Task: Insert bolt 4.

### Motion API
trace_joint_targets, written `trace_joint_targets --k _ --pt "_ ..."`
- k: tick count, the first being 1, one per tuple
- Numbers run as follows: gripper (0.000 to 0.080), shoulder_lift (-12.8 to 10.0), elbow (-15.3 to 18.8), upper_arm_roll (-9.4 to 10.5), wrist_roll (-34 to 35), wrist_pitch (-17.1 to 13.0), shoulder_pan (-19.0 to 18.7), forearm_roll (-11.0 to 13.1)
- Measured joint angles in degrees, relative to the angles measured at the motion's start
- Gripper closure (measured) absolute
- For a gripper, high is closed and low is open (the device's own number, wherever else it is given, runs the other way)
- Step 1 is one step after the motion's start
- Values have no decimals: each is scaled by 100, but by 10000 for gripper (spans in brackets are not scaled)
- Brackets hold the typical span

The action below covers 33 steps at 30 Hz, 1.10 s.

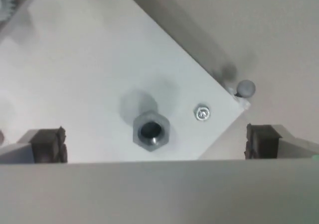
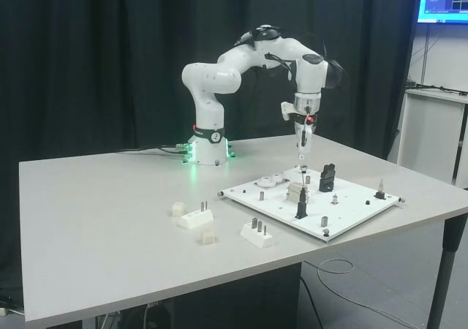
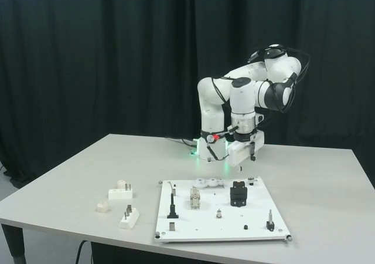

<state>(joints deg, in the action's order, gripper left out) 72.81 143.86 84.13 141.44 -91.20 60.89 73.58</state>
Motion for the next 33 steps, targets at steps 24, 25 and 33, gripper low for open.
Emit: trace_joint_targets --k 24,25,33 --pt "3 0 -26 -55 46 -23 -294 -54" --pt "3 0 -25 -55 63 -23 -294 -57" --pt "3 0 -1 -66 130 -12 -283 -142"
